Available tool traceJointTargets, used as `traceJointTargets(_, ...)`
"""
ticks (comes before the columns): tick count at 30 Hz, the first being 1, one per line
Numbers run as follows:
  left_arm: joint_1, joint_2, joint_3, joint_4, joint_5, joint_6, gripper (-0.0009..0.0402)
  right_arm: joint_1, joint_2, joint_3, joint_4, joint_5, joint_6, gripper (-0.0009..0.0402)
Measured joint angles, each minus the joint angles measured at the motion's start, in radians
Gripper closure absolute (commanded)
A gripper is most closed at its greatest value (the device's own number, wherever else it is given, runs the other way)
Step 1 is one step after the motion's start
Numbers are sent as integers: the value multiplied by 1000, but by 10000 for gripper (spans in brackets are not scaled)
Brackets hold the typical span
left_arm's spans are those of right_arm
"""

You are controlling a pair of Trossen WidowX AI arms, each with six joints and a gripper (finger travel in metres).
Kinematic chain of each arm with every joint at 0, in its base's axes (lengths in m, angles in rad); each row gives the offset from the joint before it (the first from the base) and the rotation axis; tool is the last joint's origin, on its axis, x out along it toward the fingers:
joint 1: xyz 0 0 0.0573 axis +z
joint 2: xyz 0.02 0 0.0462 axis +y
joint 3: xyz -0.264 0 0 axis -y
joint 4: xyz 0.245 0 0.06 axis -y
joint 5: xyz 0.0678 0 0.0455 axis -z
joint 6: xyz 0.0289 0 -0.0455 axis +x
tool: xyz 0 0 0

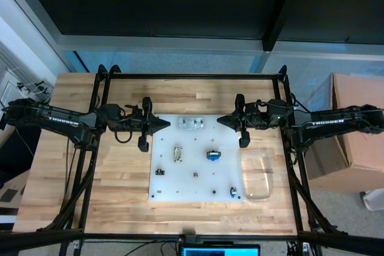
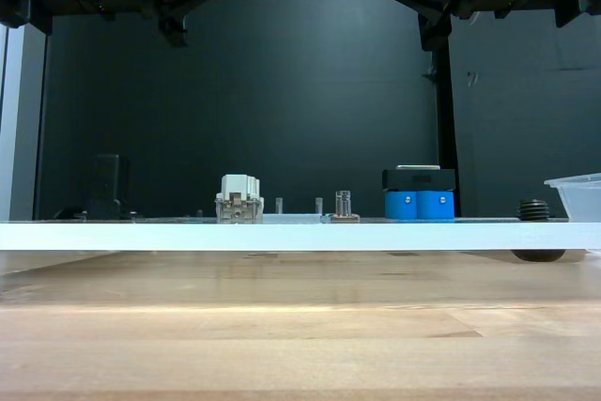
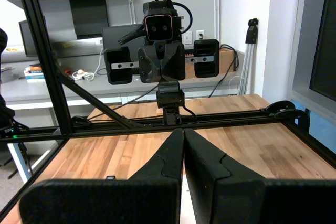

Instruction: Remove the RJ45 connector from the taskboard and place in the container

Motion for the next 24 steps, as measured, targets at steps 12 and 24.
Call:
traceJointTargets(12, 0, 0, 0, 0, 0, 0, 393, 0, 0, 0, 0, 0, 0, 393)
traceJointTargets(24, 0, 0, 0, 0, 0, 0, 393, 8, 0, 29, -122, 0, 18, 394)
